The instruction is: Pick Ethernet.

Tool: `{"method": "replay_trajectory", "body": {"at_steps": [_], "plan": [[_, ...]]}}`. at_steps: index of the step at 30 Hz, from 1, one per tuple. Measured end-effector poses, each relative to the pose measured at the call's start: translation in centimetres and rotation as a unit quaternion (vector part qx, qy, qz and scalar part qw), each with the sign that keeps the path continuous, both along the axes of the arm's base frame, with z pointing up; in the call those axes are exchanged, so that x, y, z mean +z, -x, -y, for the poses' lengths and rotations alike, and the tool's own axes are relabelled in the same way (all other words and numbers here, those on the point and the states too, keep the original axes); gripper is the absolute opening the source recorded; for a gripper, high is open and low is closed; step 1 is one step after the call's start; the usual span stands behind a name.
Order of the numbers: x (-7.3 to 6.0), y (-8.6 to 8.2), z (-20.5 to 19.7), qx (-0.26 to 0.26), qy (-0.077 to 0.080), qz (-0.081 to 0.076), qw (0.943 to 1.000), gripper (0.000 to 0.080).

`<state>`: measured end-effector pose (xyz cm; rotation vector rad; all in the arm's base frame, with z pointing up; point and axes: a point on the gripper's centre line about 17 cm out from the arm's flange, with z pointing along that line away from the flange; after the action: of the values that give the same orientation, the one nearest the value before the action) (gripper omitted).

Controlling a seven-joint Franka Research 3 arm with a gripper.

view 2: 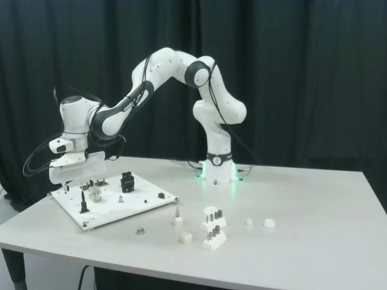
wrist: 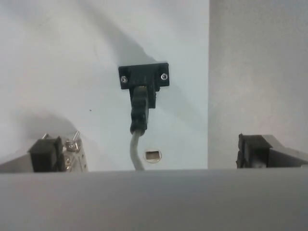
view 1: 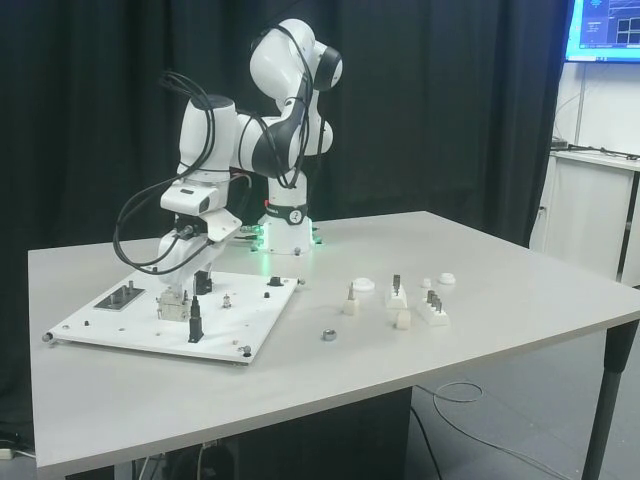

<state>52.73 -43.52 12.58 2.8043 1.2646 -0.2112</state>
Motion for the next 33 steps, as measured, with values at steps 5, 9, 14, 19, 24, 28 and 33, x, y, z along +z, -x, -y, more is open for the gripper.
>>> {"method": "replay_trajectory", "body": {"at_steps": [5,9,14,19,24,28,33], "plan": [[0.2,0.1,-0.2,-0.013,-0.002,-0.001,0.9999,0.0800],[0.6,0.2,-0.7,-0.022,-0.008,-0.004,0.9997,0.0800],[1.5,0.3,-1.4,-0.034,-0.016,-0.009,0.9993,0.0800],[2.6,0.4,-2.3,-0.046,-0.026,-0.013,0.9985,0.0800],[3.5,0.8,-3.7,-0.063,-0.038,-0.021,0.9970,0.0800],[4.3,1.0,-5.0,-0.078,-0.048,-0.027,0.9954,0.0800],[5.0,1.1,-6.6,-0.093,-0.058,-0.035,0.9933,0.0800]]}}
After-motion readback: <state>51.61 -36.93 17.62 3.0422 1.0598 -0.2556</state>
